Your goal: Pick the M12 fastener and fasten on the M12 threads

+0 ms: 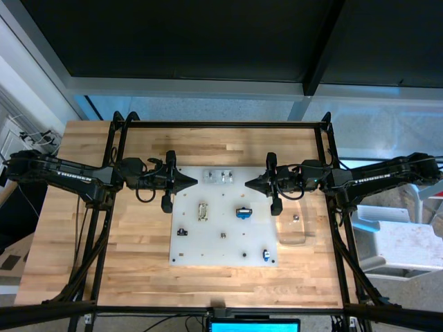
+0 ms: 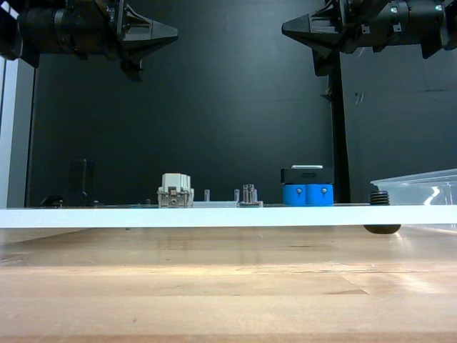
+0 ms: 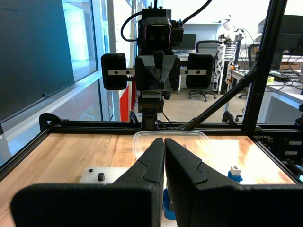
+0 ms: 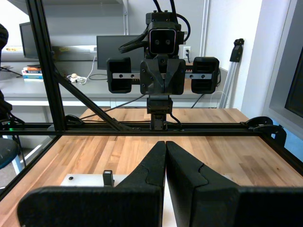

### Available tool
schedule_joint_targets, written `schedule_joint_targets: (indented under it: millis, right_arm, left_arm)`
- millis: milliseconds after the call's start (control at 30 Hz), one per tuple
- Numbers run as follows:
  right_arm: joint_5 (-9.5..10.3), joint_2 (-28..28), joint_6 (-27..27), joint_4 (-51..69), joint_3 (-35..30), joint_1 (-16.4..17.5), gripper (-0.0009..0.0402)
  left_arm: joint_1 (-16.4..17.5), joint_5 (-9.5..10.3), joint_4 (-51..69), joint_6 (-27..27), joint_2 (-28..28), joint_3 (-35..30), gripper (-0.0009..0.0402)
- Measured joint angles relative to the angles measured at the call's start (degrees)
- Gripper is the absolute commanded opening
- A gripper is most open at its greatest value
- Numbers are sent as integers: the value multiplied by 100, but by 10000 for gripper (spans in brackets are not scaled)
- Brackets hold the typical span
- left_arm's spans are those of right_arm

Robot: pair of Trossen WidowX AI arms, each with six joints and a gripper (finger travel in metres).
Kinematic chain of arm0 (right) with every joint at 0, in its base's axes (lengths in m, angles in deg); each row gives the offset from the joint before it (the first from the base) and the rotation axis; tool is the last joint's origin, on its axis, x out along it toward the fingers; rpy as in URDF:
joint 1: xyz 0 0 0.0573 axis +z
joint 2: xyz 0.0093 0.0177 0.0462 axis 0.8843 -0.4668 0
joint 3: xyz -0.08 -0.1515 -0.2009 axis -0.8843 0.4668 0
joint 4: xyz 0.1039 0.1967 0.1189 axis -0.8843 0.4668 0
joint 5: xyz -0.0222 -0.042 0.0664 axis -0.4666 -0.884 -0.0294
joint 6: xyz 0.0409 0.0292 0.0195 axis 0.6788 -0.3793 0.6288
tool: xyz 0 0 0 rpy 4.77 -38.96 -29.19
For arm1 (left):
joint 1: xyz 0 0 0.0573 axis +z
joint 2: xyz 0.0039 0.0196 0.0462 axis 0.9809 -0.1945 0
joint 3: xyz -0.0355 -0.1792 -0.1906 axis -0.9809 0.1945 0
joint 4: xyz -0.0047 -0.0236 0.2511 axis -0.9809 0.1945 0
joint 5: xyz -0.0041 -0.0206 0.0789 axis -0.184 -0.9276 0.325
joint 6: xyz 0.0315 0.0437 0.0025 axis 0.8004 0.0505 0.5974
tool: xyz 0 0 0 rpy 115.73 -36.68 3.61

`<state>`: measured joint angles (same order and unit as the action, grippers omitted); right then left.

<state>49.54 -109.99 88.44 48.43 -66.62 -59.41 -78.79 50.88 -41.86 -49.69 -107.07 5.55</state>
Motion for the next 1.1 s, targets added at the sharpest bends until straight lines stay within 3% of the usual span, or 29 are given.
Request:
schedule_joint_targets:
  millis: [100,167,433,567,767,1000,1100]
  right_arm:
    - [-225,0,-17,-31,0,2,0]
    - [-245,0,-24,-39,0,-2,0]
    - [-229,0,7,-33,0,0,0]
    - [-42,35,81,127,-2,-2,0]
    - [-28,81,122,1665,-452,4,0]
    - [24,81,116,4376,-1429,22,0]
    - [162,33,103,5429,-1777,24,0]
  left_arm:
    - [0,0,0,0,2,0,0]
    - [0,-2,-2,0,0,2,0]
    - [0,-2,0,0,0,2,0]
    - [0,-2,-2,0,0,0,0]
    - [0,-2,0,0,2,0,0]
    - [0,-2,-2,0,0,2,0]
    - [0,0,-2,0,0,0,0]
